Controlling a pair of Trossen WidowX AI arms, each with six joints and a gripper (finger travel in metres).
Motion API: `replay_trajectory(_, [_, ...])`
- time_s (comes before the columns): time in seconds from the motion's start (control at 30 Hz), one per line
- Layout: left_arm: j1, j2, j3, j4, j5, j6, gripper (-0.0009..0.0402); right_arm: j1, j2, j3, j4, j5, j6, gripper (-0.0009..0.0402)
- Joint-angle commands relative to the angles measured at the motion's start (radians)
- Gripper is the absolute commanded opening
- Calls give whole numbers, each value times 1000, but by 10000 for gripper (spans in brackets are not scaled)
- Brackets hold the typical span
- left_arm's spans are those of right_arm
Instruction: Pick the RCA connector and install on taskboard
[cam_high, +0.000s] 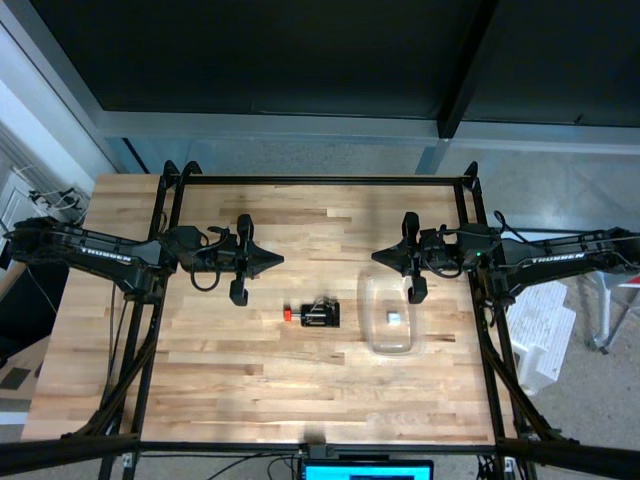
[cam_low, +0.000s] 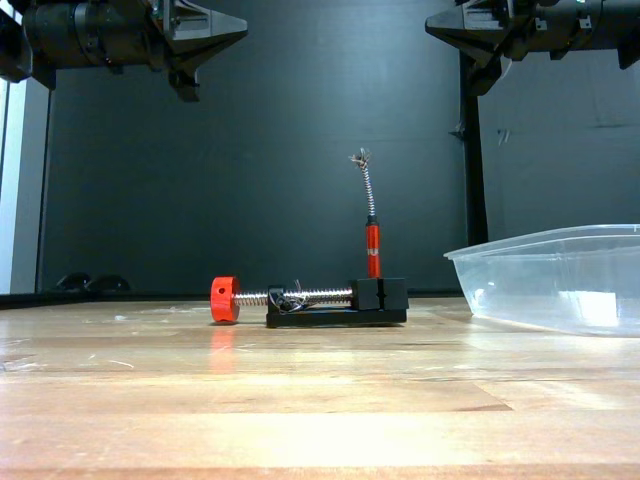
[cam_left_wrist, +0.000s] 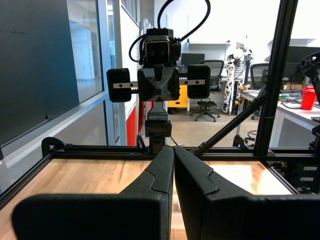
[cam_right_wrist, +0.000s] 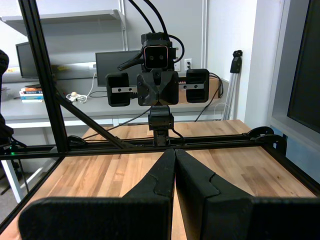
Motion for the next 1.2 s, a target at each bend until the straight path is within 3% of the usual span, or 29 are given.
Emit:
replay_trajectory(0.03, [0, 0, 0, 0, 0, 0, 0, 0, 0, 0, -5, 1, 1, 0])
replay_trajectory(1.2, [0, 0, 0, 0, 0, 0, 0, 0, 0, 0, -6, 0, 1, 0])
